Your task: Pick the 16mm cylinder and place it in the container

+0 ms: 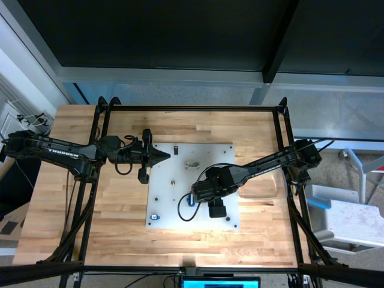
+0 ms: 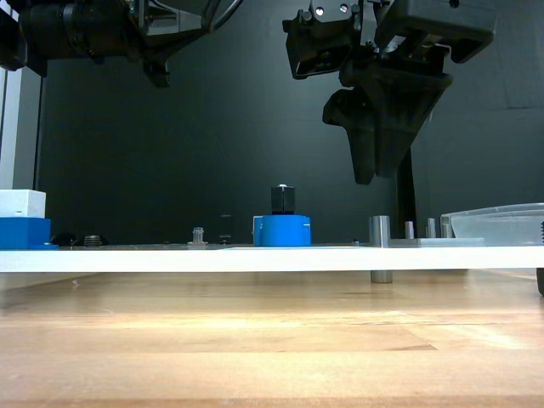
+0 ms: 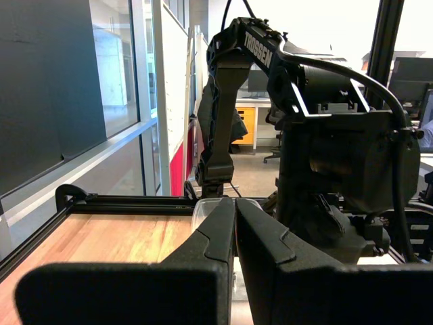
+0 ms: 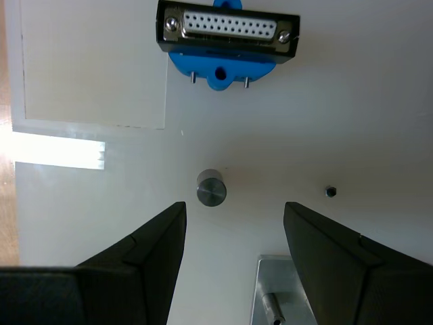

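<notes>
The cylinder (image 4: 212, 188) stands upright in the white board (image 4: 379, 122), and it seems to sit in a hole, since the low view shows its grey shaft (image 2: 379, 231) carrying on beneath the board. The right claw (image 4: 233, 204) hangs above it with its two black fingers (image 4: 149, 250) spread wide, one to either side, gripping nothing. In the high view this claw (image 1: 198, 195) is over the board's right half, and the tray (image 1: 261, 189) lies on the wooden table at about 3 o'clock from it, just off the board's edge. The left claw (image 1: 165, 155) is parked at the board's 10 o'clock edge, its fingers pressed together and empty. The cylinder looks like solid brushed metal with a flat, shiny top: stiff, probably heavy for its size, and smooth enough to slip. A grip square across its round side, then a straight lift, should suit it best. The tray is thin clear plastic with rounded corners, likely light enough to slide. Near the cylinder are a blue plastic holder with a metal plug (image 4: 226, 30) and a flat grey block (image 4: 277, 291).
</notes>
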